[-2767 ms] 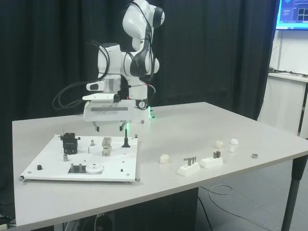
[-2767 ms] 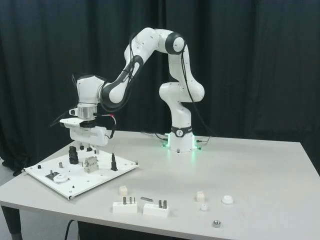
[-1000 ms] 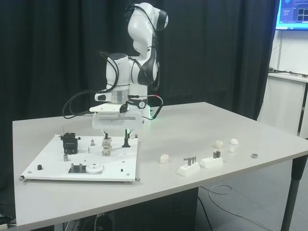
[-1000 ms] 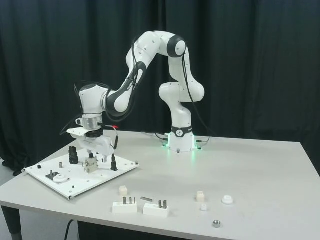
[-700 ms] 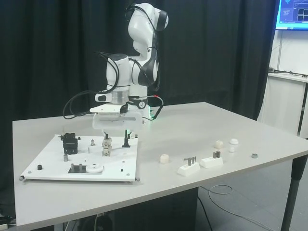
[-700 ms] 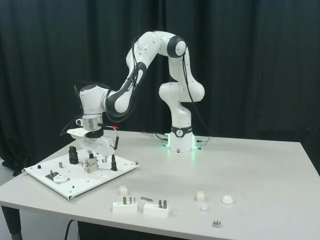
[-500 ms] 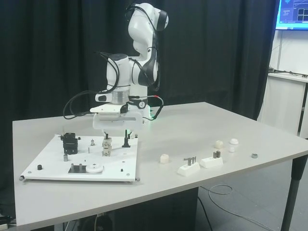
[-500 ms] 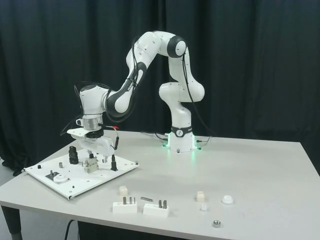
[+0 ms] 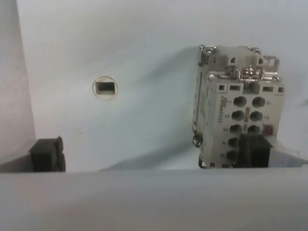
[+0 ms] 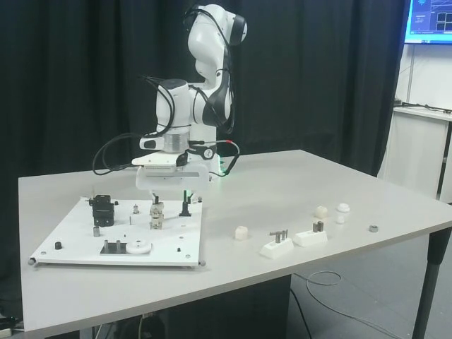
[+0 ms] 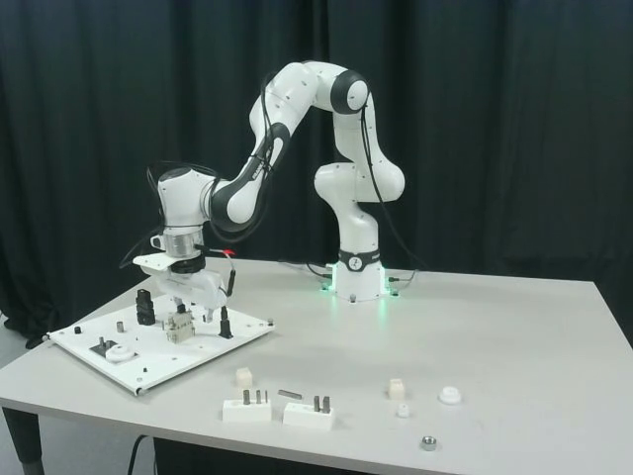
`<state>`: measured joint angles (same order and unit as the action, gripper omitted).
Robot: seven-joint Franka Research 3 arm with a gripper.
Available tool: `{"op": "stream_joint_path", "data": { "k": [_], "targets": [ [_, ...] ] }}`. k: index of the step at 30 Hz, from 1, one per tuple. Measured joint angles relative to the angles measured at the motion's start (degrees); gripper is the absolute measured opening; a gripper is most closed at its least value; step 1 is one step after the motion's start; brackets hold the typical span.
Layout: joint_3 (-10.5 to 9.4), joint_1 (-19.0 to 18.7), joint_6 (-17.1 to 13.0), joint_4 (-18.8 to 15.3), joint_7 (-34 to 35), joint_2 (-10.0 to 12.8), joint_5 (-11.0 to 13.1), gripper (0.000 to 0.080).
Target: Insert waterproof.
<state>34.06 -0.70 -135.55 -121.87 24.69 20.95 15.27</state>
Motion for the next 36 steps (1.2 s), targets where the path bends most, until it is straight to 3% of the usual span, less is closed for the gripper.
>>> {"op": "stream_joint_path", "data": {
  "k": [17, 36],
  "targets": [
    [0.11, 0.00, -0.43, -1.61, -0.08, -0.94, 0.00, 0.0800],
    [0.06, -0.05, -2.88, -2.36, -0.07, -0.97, 0.19, 0.0800]
  ]
}}
